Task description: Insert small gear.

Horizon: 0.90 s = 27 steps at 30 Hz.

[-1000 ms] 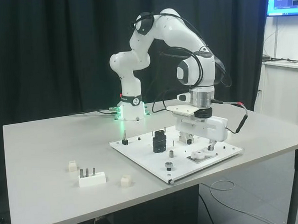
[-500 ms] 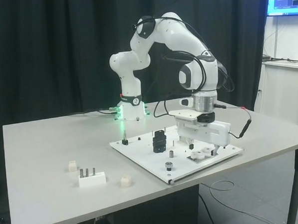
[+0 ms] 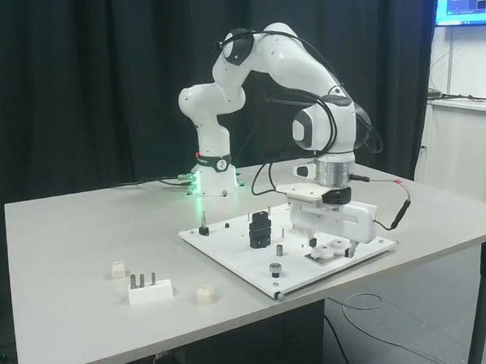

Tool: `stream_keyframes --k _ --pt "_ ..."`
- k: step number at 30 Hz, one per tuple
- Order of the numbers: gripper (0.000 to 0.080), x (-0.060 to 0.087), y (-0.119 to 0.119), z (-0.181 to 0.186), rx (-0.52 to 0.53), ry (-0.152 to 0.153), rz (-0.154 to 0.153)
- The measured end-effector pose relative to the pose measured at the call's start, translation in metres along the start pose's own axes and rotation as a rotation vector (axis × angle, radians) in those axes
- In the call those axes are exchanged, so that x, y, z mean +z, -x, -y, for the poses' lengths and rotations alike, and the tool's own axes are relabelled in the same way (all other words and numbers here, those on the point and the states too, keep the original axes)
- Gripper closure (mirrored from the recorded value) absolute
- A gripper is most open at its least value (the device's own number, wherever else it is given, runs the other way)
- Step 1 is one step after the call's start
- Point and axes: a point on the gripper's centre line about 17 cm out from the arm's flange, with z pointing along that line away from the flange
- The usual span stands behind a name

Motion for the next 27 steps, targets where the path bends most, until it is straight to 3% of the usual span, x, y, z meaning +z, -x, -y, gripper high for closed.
stream_keyframes --k 27 --pt "0.0003 0.0029 -0.0005 0.0034 0.024 -0.006 0.005"
